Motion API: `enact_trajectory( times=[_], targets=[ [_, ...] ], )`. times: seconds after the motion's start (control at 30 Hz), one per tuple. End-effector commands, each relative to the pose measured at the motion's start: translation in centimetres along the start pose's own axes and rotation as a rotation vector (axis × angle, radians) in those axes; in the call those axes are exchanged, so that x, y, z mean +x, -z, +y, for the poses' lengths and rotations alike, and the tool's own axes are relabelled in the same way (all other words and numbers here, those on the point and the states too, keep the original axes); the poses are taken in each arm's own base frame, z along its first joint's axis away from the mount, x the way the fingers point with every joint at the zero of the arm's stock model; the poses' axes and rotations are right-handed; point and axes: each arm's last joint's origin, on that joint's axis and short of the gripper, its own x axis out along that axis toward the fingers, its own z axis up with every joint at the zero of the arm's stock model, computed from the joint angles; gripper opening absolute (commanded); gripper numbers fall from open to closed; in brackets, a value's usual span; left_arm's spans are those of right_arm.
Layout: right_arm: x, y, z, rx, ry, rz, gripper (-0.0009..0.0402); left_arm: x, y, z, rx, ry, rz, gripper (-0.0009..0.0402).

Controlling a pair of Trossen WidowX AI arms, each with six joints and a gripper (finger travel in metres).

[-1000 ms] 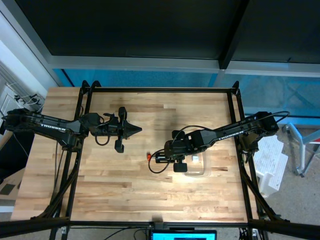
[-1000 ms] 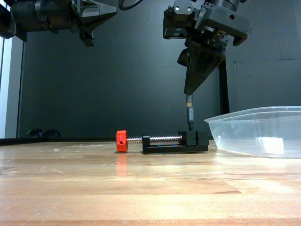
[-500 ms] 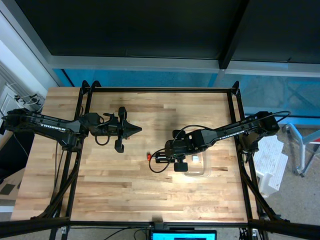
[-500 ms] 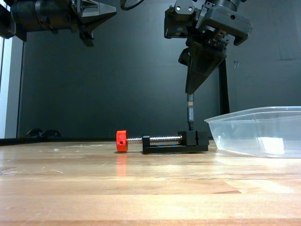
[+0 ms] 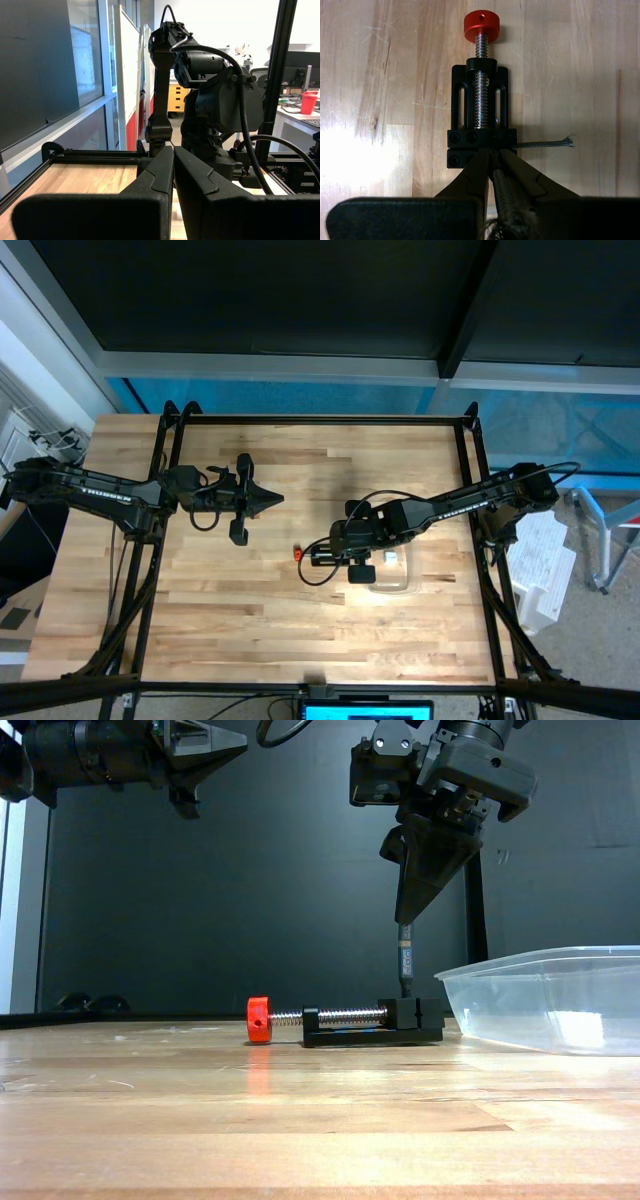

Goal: Pick the usb-c connector and install on the hub

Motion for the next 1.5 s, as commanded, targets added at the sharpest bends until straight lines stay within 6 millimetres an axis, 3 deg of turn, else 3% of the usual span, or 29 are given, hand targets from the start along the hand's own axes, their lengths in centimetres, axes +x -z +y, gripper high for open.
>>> enact_trajectory(
  times=[0.03,0.6,1.2,1.5],
  targets=[
    [0.0,0.0,0.0,0.001,-0.003,0.003,0.0000,0.0,0.0,0.0,0.000,0.000,0.000,0.0000],
    [1.5,0.9,0.0,-0.007,0.002,0.010,0.0000,0.0,0.0,0.0,0.000,0.000,0.000,0.0000],
    [1.2,0.7,-0.1,-0.007,0.000,-0.005,0.0001,0.0,0.0,0.0,0.000,0.000,0.000,0.0000],
    [0.8,0.5,-0.3,-0.002,0.001,-0.019,0.0048,0.0,0.0,0.0,0.000,0.000,0.000,0.0000]
  ],
)
